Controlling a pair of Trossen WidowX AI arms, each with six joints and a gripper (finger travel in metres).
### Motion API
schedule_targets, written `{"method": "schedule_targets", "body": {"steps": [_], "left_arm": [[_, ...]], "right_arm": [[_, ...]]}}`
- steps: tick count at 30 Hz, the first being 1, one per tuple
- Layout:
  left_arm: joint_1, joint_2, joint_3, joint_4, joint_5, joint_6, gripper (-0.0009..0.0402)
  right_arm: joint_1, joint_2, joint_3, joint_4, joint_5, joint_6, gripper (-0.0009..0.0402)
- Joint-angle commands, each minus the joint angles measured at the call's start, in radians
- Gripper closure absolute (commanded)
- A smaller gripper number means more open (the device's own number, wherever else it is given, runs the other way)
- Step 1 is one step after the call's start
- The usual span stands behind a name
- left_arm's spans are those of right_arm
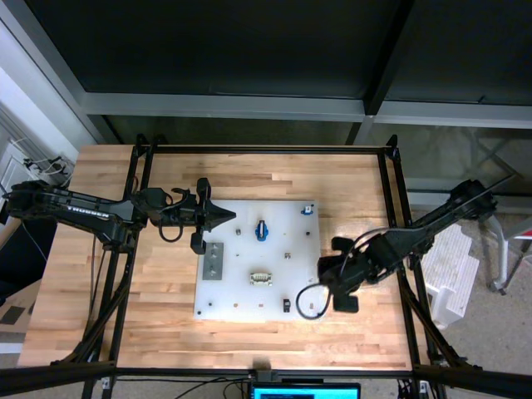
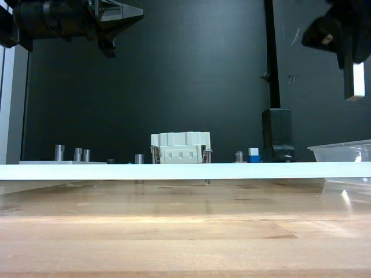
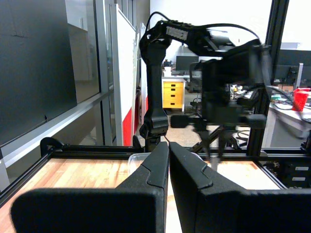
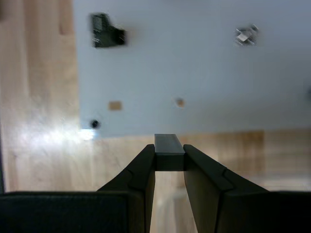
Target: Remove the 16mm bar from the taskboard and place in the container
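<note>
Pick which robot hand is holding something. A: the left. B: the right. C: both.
B: the right hand, by the taskboard's right edge, pinches a short dark bar; the left hand, above its left edge, is shut on nothing.

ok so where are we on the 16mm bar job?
Done: the 16mm bar looks to be out of the taskboard. In hand: the right gripper is shut on it, raised off the board's right edge. Left to do: get it into the container and release. The left gripper is shut, high over the board's left side.
</note>
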Motion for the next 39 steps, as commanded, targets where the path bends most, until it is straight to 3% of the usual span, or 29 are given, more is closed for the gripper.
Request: {"method": "schedule_targets", "body": {"steps": [1,8,16,28,31,39], "left_arm": [[0.000,0.000,0.000,0.000,0.000,0.000,0.0393],[0.000,0.000,0.000,0.000,0.000,0.000,0.0393],[0.000,0.000,0.000,0.000,0.000,0.000,0.0393],[0.000,0.000,0.000,0.000,0.000,0.000,0.0393],[0.000,0.000,0.000,0.000,0.000,0.000,0.0393],[0.000,0.000,0.000,0.000,0.000,0.000,0.0393]], "right_arm": [[-0.028,-0.073,-0.082,0.001,0.001,0.013,0.0389],[-0.068,-0.225,-0.246,0.000,0.000,0.033,0.0389],[-0.073,-0.376,-0.406,-0.039,-0.001,0.109,0.0389],[-0.074,-0.430,-0.510,-0.040,-0.016,0.161,0.0383],[-0.074,-0.427,-0.510,-0.039,-0.016,0.163,0.0359],[-0.074,-0.405,-0.514,-0.023,-0.015,0.182,0.0248]]}}
